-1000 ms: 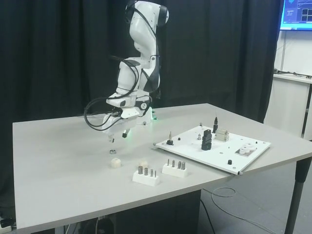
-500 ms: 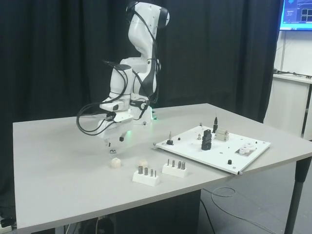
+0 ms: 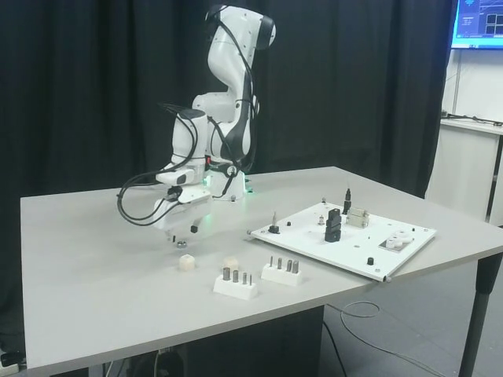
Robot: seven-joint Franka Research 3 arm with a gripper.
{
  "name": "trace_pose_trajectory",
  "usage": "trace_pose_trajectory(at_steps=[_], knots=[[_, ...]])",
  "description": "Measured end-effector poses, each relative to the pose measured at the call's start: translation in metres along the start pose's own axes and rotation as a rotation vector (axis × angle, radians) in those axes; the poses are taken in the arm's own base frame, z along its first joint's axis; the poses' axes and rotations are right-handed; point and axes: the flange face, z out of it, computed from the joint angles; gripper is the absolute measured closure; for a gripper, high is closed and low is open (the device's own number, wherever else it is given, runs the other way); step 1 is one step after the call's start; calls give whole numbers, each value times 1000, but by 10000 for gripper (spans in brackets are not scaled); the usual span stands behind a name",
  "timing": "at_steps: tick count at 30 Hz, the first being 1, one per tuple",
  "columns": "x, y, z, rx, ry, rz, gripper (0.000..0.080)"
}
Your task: Pick bolt 4.
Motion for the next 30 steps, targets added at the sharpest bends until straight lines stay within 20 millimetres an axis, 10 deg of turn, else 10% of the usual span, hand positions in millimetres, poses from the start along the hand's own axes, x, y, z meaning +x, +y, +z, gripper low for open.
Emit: trace_pose_trajectory(at_steps=[30], knots=[[-4, 7, 28, 4, -36, 17, 3]])
